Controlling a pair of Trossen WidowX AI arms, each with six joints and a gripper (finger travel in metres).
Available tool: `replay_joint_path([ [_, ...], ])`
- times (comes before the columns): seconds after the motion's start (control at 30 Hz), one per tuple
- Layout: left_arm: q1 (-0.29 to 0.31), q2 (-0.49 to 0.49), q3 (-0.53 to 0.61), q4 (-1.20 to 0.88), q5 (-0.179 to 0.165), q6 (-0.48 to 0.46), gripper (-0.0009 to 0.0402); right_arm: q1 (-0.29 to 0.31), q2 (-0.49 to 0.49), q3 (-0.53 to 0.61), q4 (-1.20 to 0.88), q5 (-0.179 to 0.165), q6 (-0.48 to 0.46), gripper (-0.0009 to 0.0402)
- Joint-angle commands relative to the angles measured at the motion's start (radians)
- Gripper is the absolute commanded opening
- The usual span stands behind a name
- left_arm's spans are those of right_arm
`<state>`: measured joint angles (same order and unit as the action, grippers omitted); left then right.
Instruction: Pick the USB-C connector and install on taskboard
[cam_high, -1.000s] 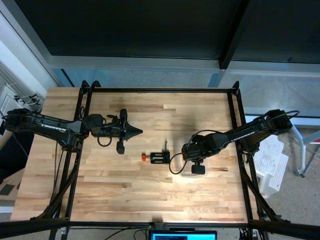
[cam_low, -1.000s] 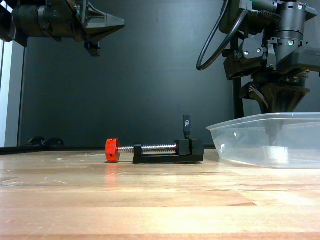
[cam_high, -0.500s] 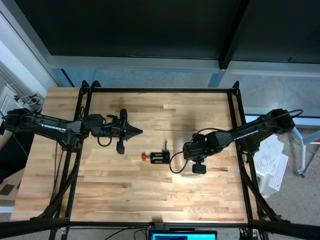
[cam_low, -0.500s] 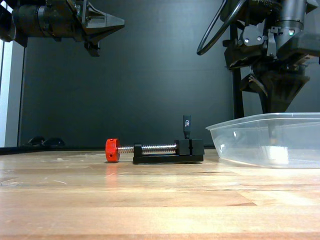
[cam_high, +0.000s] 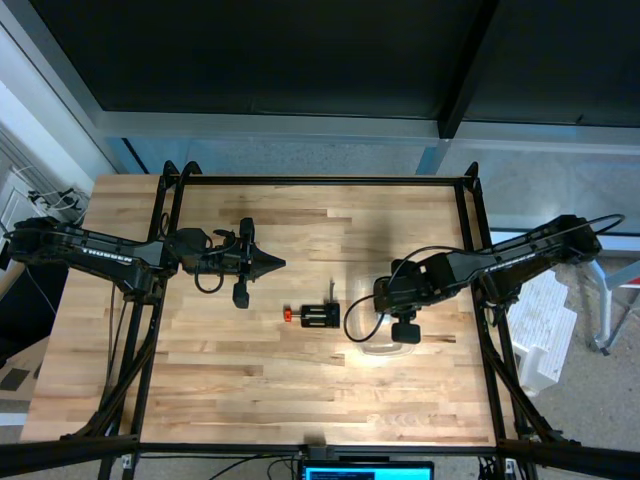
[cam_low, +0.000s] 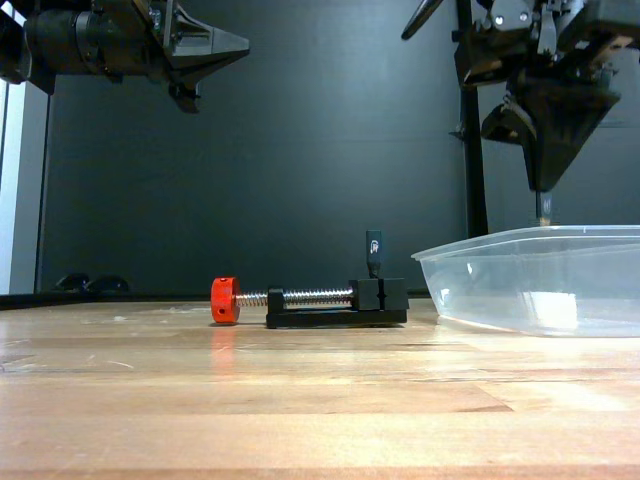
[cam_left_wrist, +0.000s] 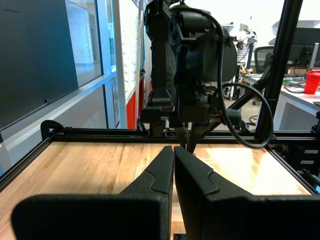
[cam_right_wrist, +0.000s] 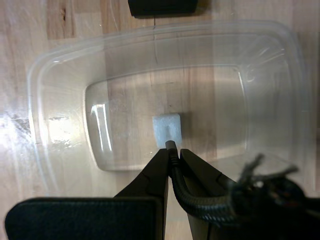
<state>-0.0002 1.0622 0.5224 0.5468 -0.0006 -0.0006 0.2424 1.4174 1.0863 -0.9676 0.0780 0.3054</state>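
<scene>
The taskboard (cam_low: 336, 305) is a small black block with a red-orange knob (cam_low: 224, 299) and a thin dark upright part, lying mid-table (cam_high: 318, 316). My right gripper (cam_right_wrist: 171, 151) is shut on the USB-C connector (cam_right_wrist: 170, 145), a tiny dark plug with a braided cable trailing back. It hangs just above the rim of the clear tray (cam_low: 530, 285), right of the taskboard, with the plug tip (cam_low: 543, 209) poking below the fingers. My left gripper (cam_left_wrist: 173, 149) is shut and holds nothing, parked high over the left half of the table (cam_high: 268, 263).
A small white square piece (cam_right_wrist: 166, 127) lies on the floor of the clear tray (cam_right_wrist: 60, 100), directly under the held plug. A black frame (cam_high: 320, 181) borders the wooden table. The right arm's cable (cam_high: 352, 320) loops between taskboard and tray.
My right gripper has risen out of the tray with the connector, from near the tray floor to above its rim. The left arm has not moved.
</scene>
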Motion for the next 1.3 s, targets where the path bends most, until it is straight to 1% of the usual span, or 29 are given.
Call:
replay_joint_path([
  [0.03, 0.0, 0.0, 0.0, 0.0, 0.0, 0.0, 0.0, 0.0, -0.002, 0.032, -0.042, 0.002, 0.0, 0.0],
  [0.13, 0.0, 0.0, 0.0, 0.0, 0.0, 0.0, 0.0, 0.0, -0.002, 0.05, -0.061, 0.008, 0.001, 0.0],
  [0.47, 0.0, 0.0, 0.0, 0.0, 0.0, 0.0, 0.0, -0.001, 0.002, 0.063, -0.068, 0.009, 0.027, 0.0],
  [0.53, 0.0, 0.0, 0.0, 0.0, 0.0, 0.0, 0.0, -0.004, 0.02, 0.082, -0.069, 0.013, 0.027, 0.0],
  [0.63, 0.0, 0.0, 0.0, 0.0, 0.0, 0.0, 0.0, -0.016, 0.053, 0.124, -0.075, 0.035, 0.047, 0.0],
  [0.87, 0.0, 0.0, 0.0, 0.0, 0.0, 0.0, 0.0, -0.027, 0.15, 0.232, -0.079, 0.035, 0.024, 0.0],
  [1.03, 0.0, 0.0, 0.0, 0.0, 0.0, 0.0, 0.0, -0.031, 0.212, 0.29, -0.078, 0.035, 0.027, 0.0],
  [1.3, 0.0, 0.0, 0.0, 0.0, 0.0, 0.0, 0.0, -0.035, 0.294, 0.369, -0.081, 0.045, 0.001, 0.0],
])
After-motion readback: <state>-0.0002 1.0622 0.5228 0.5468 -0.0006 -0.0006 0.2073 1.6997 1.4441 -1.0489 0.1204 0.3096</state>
